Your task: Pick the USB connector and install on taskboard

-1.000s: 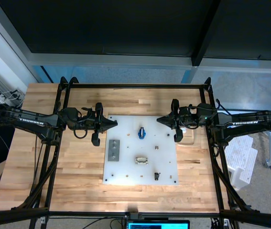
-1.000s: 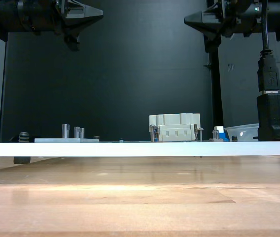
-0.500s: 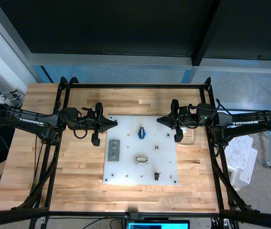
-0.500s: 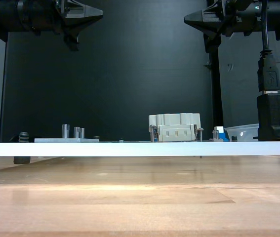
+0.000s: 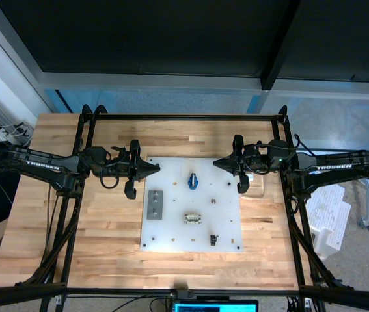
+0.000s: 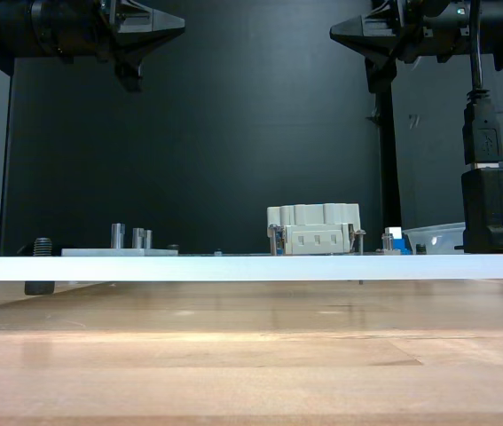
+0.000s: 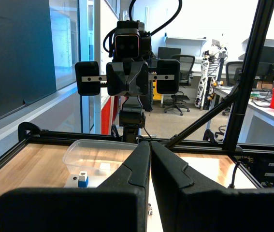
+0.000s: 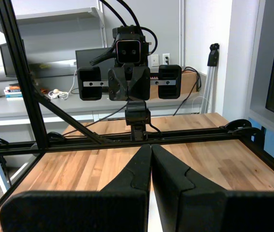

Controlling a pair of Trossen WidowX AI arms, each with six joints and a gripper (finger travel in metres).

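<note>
Above the white taskboard [image 5: 171, 231], two arms face each other, well clear of it. The left gripper [image 5: 156, 168] hovers over the board's left edge, fingers pressed together. The right gripper [image 5: 216, 164] is likewise closed and holds nothing. The USB connector [image 6: 483, 133] stands upright in a black socket [image 6: 492, 213] near the board's near right corner.

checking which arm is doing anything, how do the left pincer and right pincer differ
The left pincer hangs above the taskboard's left edge; the right pincer hangs above its right part. Seen from above, the left pincer's tip barely crosses the edge; the right pincer's reaches farther in. Both are shut, empty, raised high and face each other.
</note>
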